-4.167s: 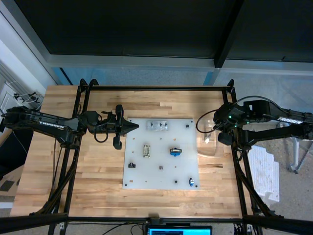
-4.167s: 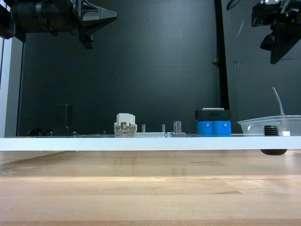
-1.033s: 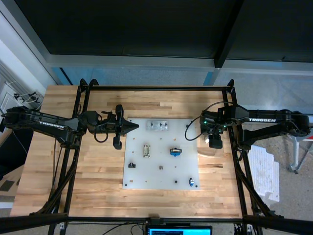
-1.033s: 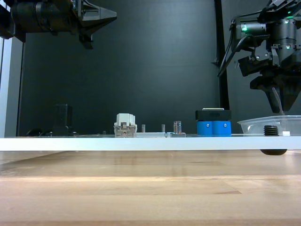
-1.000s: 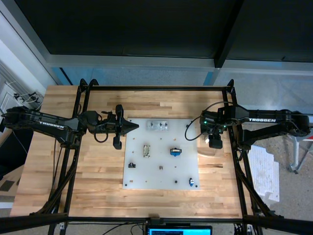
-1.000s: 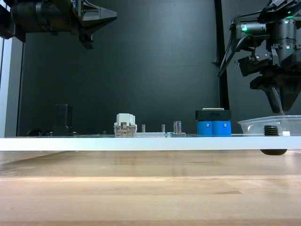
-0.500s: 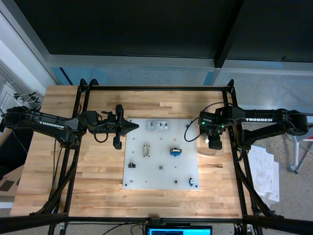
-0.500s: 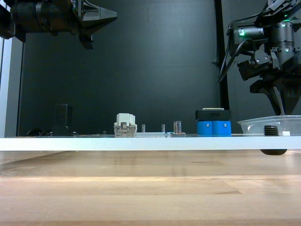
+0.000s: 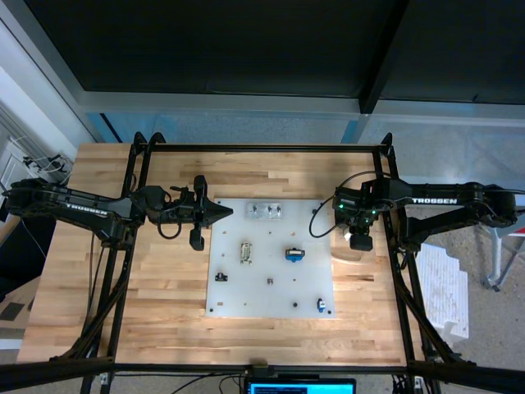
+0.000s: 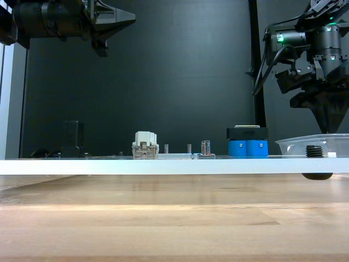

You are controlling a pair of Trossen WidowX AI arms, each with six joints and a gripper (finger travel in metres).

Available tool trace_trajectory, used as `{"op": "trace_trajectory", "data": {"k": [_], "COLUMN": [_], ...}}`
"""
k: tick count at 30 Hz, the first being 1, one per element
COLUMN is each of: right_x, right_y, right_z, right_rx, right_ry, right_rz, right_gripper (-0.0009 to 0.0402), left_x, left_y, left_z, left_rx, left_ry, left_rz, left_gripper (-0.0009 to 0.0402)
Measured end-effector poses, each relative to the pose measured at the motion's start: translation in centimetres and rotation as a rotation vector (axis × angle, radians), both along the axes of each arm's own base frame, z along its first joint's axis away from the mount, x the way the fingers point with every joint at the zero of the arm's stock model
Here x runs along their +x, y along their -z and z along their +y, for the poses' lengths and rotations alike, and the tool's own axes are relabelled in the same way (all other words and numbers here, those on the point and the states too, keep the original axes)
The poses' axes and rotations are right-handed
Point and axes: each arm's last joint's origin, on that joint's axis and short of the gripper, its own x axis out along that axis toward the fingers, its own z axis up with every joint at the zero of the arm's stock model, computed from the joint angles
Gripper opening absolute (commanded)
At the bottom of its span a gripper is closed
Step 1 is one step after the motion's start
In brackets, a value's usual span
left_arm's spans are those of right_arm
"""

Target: Pick the RJ45 connector and install on taskboard

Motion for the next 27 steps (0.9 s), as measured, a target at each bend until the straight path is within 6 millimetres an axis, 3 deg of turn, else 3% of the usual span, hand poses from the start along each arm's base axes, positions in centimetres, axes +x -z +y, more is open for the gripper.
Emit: {"op": "trace_trajectory", "data": {"k": [10,27], "right_x": [0.01,0.19], "right_y": [-0.02,-0.49], "right_z": [-0.02,-0.05], "right_rx": [-0.005,-0.007], "right_ry": [0.002,0.002], "right_rz": [-0.001,-0.012], "right_gripper": [-0.0002,0.0000], "left_x": [0.00,0.00], "left_y": [0.01,0.00], "left_z": [0.00,0.00], "left_rx": [0.000,0.000], "left_ry": [0.000,0.000], "left_rz": [0.000,0.000], "left_gripper": [0.0000,0.0000]}}
